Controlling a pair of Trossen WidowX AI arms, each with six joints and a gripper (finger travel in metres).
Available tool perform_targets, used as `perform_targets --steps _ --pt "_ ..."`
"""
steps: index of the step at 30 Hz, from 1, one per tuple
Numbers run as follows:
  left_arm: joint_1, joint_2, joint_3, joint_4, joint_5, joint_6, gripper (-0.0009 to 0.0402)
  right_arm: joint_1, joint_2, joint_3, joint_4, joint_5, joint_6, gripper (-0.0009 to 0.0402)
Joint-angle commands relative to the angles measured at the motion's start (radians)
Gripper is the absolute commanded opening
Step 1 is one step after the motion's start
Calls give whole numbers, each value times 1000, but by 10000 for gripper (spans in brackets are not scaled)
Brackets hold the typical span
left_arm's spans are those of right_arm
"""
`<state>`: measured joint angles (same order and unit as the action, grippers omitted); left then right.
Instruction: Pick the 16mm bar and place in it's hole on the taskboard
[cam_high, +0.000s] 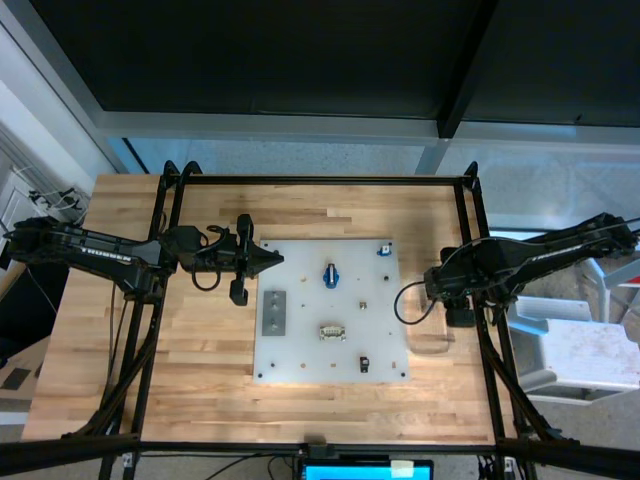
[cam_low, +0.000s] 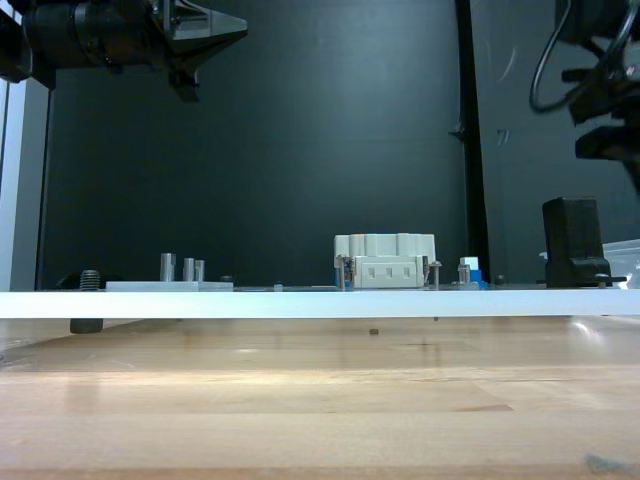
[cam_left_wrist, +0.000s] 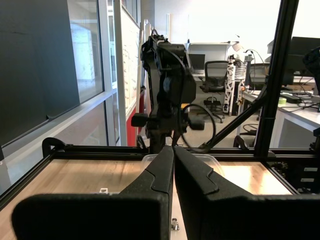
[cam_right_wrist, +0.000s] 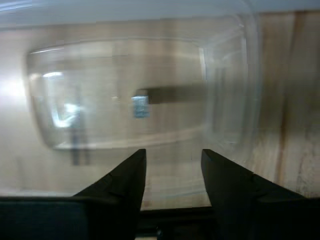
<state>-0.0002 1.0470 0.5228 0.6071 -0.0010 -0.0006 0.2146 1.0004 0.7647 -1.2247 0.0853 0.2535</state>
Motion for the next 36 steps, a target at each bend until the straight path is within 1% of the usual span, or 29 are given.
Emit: perform_targets --steps 1,2,5,12,14,24,30,36 --pt "0 0 0 0 0 0 0 -10 5 -29 37 14 23 167" --pt "0 0 0 0 0 0 0 -14 8 -36 44 25 27 167" --pt "0 0 0 0 0 0 0 -29 19 -37 48 24 26 163" --pt "0 0 0 0 0 0 0 -40 53 -39 72 7 27 153" --pt "0 0 0 0 0 0 0 -43 56 -47 81 -7 52 154" --pt "0 0 0 0 0 0 0 -44 62 -73 93 -7 187 175" --pt "0 0 0 0 0 0 0 -45 75 -94 119 -7 215 178" --pt "0 0 0 0 0 0 0 -60 122 -95 161 2 229 178"
